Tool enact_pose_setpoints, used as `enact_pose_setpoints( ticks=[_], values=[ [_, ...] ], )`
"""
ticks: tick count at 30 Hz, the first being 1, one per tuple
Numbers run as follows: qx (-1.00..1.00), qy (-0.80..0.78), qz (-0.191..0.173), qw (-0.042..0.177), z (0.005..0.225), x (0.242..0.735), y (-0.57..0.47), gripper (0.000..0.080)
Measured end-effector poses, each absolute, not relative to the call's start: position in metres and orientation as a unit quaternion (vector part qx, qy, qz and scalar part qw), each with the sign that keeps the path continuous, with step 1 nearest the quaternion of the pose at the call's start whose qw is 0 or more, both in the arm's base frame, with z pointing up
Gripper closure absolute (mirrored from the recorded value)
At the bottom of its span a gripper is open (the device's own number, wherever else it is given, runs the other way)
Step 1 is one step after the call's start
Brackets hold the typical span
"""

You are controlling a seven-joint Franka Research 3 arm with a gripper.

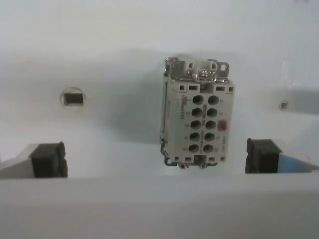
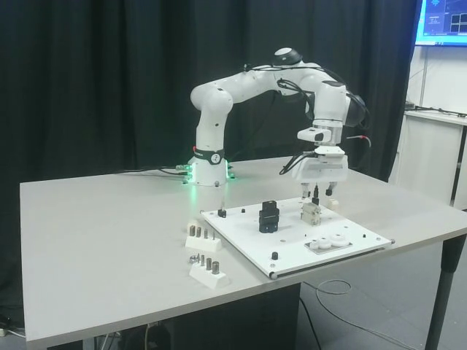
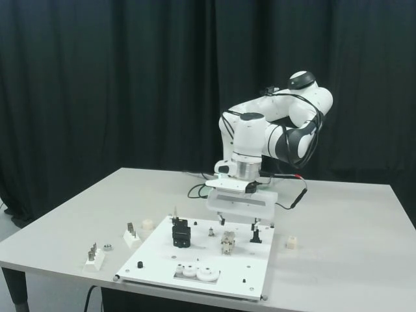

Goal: Pick square peg 4.

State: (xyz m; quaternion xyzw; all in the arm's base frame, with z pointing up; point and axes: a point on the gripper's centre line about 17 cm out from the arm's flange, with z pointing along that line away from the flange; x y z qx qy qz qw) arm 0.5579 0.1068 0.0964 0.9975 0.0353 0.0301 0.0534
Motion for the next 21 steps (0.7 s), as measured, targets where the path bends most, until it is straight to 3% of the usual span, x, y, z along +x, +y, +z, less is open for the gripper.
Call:
enact_pose_setpoints(
  ticks=[21],
  values=[
    [0.997, 0.036, 0.032, 0.054, 0.0975, 0.5593, 0.1044, 0.0003]
  ],
)
